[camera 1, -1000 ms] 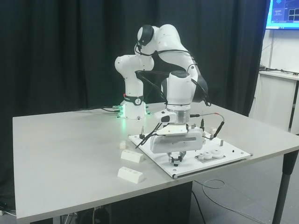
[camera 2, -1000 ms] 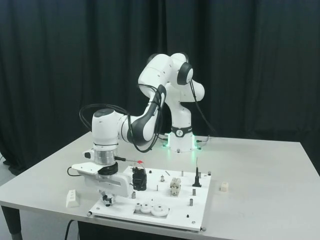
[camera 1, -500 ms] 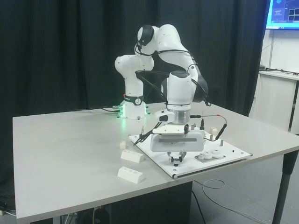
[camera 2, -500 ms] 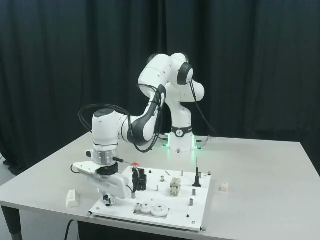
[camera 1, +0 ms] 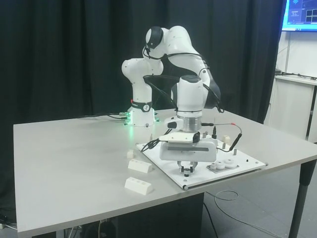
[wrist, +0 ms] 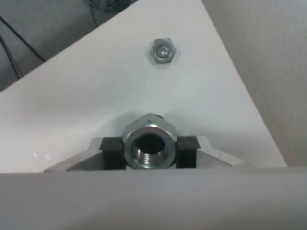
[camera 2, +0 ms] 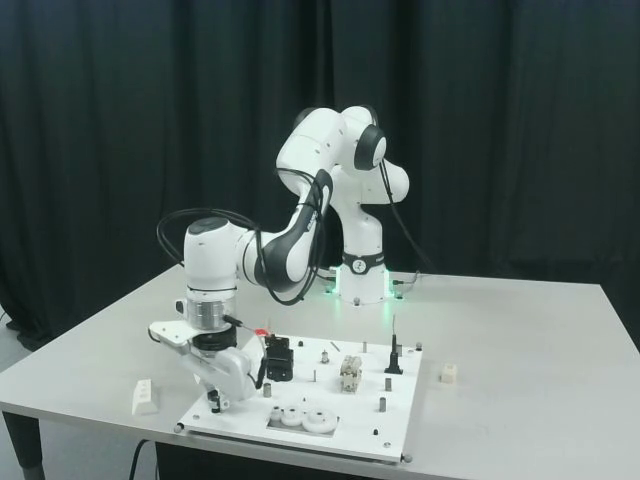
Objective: Insert bolt 4.
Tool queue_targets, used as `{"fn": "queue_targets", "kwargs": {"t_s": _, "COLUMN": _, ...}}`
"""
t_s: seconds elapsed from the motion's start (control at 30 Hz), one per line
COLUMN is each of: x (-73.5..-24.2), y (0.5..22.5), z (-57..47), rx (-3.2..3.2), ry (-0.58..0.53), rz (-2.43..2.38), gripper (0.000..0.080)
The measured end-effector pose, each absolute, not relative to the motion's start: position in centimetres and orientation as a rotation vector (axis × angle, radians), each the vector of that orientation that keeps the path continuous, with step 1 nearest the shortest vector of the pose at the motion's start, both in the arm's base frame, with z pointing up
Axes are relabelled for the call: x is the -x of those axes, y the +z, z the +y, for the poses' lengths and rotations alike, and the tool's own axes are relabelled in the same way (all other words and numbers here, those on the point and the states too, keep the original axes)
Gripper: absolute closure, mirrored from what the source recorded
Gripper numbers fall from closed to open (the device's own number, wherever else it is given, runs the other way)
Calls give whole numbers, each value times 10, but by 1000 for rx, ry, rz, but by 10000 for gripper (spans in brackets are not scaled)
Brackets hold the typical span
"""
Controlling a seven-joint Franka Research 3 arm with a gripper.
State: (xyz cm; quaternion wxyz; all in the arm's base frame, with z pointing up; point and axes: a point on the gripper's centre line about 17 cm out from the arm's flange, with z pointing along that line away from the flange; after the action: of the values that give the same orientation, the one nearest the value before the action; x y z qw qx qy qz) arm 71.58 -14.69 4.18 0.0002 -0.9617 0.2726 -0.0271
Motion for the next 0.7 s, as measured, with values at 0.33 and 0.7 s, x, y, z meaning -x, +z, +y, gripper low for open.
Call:
{"fn": "queue_targets", "kwargs": {"t_s": 0.33, "x": -716, "y": 42, "z": -146, "rx": 2958, "ry": -86, "rz": 1013, "gripper": 578}}
{"fn": "queue_targets", "kwargs": {"t_s": 0.7, "x": -717, "y": 42, "z": -146, "rx": 2876, "ry": -85, "rz": 1188, "gripper": 578}}
